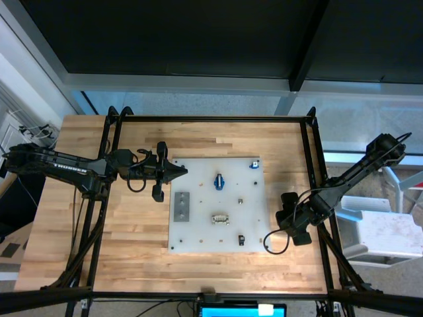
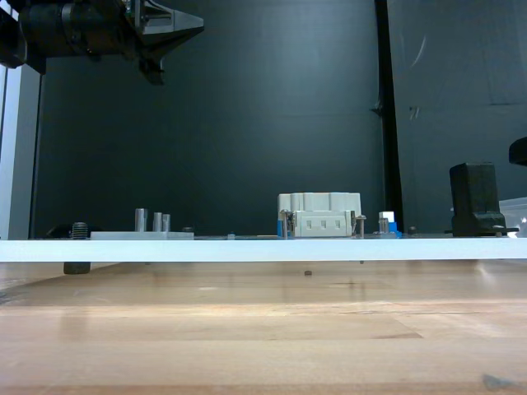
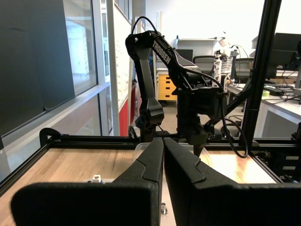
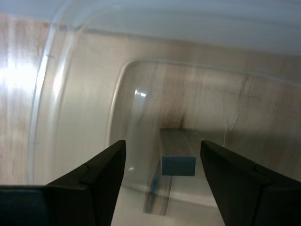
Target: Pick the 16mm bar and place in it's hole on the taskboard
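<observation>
"Counting arms first: how many do you get?"

"Two black arms, each with one gripper. The left gripper (image 1: 184, 170) hangs over the left edge of the white flat task board (image 1: 198, 242) and points across it. In the low view it sits high above everything on the board."

"Is it open?"

"No. The left wrist view shows its two fingers (image 3: 150, 165) pressed together along their length, with nothing between them."

"And the other one?"

"The right gripper (image 1: 291, 218) is down low, just beside the board's right edge, over the light wooden counter (image 1: 132, 244). Its two fingers (image 4: 103, 174) are spread apart, one on each side of the bar. I cannot see them touching it."

"So where is the bar?"

"One blue-grey square-ended bar (image 4: 178, 165) lies free on the floor of one clear plastic tub (image 4: 70, 94), and wood grain shows through the tub. The bar is clear of the board, it lies between the spread fingers, and nothing holds it."

"What else is on the board?"

"The high view shows five things. There is one grey rectangular block (image 1: 181, 206), one blue clip (image 1: 219, 180) and one smaller blue piece (image 1: 254, 163) near the far edge. There is also one pale connector (image 1: 220, 218) and one small black part (image 1: 242, 240). In the low view, three short metal pegs (image 2: 141, 220) rise from the grey block."

"Which hole takes the bar?"

"I cannot tell."
</observation>
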Controlling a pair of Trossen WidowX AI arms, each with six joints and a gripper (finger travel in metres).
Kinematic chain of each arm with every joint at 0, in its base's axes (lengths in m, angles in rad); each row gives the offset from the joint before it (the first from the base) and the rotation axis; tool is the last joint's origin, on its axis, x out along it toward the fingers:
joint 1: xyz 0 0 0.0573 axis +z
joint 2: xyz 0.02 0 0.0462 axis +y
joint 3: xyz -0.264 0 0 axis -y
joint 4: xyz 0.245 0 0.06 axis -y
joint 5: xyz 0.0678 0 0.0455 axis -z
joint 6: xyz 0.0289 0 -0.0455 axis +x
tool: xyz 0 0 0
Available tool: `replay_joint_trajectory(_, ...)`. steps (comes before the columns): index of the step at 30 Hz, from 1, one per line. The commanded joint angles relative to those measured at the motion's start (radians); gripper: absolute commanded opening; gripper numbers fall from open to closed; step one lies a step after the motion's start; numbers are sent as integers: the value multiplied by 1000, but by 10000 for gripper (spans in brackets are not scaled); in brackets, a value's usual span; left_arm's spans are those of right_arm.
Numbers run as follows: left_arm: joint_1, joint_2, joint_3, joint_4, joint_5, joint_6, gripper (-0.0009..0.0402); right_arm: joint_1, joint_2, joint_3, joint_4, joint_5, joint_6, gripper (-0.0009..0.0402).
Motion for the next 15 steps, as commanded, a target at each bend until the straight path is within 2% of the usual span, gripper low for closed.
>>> replay_joint_trajectory(1, 0, 0, 0, 0, 0, 0, 0, 0, 0, -3, -2, 3, 2, 187)
replay_joint_trajectory(15, 0, 0, 0, 0, 0, 0, 0, 0, 0, -1, 2, 8, -15, 43)
